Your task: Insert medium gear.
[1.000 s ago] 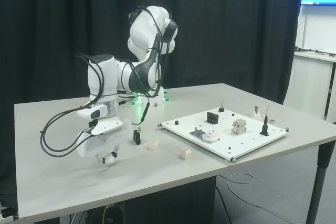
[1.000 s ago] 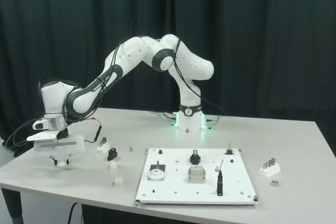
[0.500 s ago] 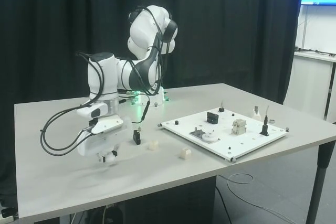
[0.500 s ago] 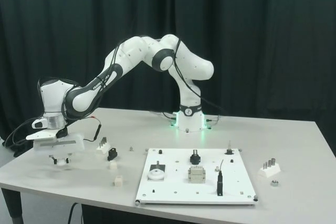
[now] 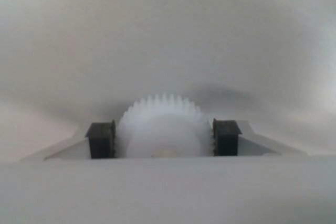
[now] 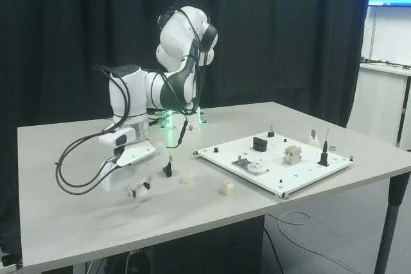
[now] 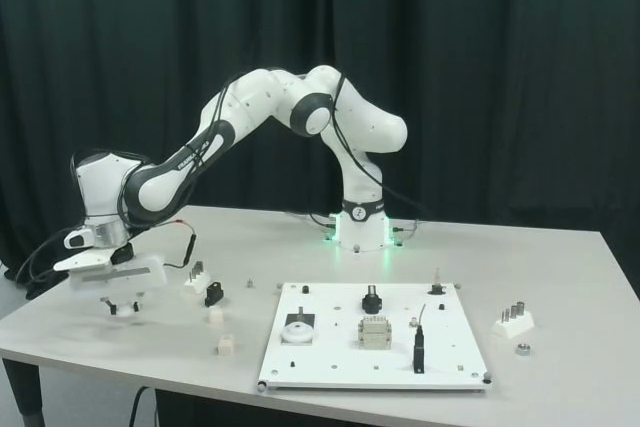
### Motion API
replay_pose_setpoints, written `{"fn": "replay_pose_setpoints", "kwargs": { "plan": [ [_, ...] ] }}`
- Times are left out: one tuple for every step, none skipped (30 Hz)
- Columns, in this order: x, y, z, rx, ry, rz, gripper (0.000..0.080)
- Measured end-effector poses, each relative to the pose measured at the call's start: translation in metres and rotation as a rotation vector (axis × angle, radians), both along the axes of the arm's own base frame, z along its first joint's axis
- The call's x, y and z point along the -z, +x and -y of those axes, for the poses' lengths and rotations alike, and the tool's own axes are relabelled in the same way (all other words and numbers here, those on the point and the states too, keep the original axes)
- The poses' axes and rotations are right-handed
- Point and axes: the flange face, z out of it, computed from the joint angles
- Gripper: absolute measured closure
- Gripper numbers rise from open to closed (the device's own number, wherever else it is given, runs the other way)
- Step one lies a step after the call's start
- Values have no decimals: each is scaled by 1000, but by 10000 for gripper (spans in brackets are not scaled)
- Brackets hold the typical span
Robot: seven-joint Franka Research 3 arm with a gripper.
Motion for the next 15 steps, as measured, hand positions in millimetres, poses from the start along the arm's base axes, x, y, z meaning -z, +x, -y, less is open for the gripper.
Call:
{"fn": "replay_pose_setpoints", "kwargs": {
  "plan": [
    [0, 0, -2, 1, 9, -3, 406],
    [0, 1, -4, 2, 20, -6, 406],
    [1, 1, -6, 2, 30, -9, 406],
    [1, 2, -8, 3, 39, -13, 406],
    [1, 2, -10, 3, 50, -18, 406],
    [1, 3, -13, 5, 60, -23, 406],
    [1, 3, -16, 7, 69, -28, 406],
    [0, 4, -18, 10, 80, -33, 406],
    [0, 4, -21, 11, 90, -39, 406],
    [-1, 5, -24, 12, 99, -45, 406],
    [-1, 6, -28, 13, 110, -52, 406],
    [-2, 7, -31, 14, 119, -58, 406],
    [-3, 7, -35, 15, 128, -66, 406],
    [-4, 8, -38, 15, 137, -73, 406],
    [-5, 9, -41, 16, 146, -81, 406]
  ]
}}
